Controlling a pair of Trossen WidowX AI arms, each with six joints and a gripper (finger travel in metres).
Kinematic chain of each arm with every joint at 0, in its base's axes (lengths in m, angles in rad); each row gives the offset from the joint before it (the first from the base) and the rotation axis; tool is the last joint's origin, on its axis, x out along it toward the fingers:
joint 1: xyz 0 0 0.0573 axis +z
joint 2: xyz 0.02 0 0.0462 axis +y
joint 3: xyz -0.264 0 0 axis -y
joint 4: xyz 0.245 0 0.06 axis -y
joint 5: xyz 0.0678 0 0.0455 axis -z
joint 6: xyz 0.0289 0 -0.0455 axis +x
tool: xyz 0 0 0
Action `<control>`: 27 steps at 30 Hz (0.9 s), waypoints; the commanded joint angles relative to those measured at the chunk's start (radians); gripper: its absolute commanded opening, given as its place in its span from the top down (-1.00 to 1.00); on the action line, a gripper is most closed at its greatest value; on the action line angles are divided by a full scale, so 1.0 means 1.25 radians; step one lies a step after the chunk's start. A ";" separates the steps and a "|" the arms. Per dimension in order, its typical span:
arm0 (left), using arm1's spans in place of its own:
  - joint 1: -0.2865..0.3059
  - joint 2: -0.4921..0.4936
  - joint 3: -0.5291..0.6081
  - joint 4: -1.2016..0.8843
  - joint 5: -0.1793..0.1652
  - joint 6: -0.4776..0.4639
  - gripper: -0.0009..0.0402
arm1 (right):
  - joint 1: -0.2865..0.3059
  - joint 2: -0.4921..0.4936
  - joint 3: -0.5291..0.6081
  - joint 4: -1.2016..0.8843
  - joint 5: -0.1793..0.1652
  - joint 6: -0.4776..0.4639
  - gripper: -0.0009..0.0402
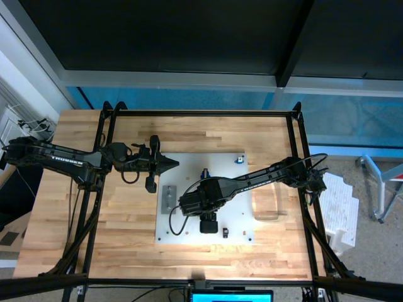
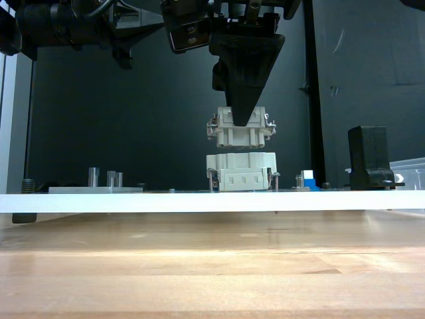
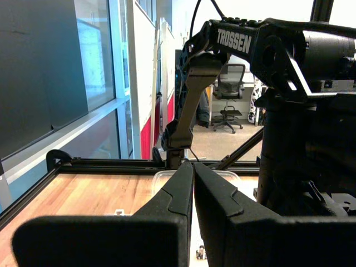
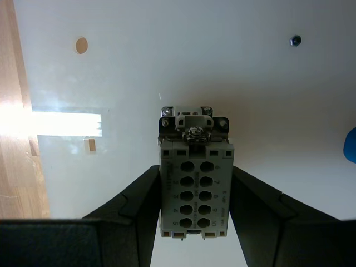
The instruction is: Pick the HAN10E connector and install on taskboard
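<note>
My right gripper [image 4: 194,177] is shut on the pale grey HAN10E connector [image 4: 194,192], one finger on each long side. In the low view the connector [image 2: 240,135] hangs level a short gap above a matching beige socket [image 2: 240,173] on the white taskboard [image 2: 199,201]. From above, the right gripper [image 1: 208,221] sits over the near middle of the taskboard [image 1: 189,234] and hides the connector. My left gripper [image 1: 173,163] hovers by the board's far left corner, shut on nothing, its fingers [image 3: 183,192] pressed together.
A grey metal block [image 1: 169,198] with pegs lies on the board's left side. A small blue part [image 1: 240,158] stands at its far right corner, and a black block [image 2: 368,158] near the front right. A clear plastic tray [image 1: 267,202] lies right of the board.
</note>
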 commanded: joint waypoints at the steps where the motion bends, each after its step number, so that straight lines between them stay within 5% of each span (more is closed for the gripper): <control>1: 0.000 0.001 0.000 0.000 0.000 0.000 0.95 | 0.000 -0.001 -0.002 0.003 0.001 -0.003 0.82; 27: 0.000 0.001 0.000 0.000 0.000 0.000 0.95 | 0.005 0.013 -0.021 0.023 0.000 -0.029 0.82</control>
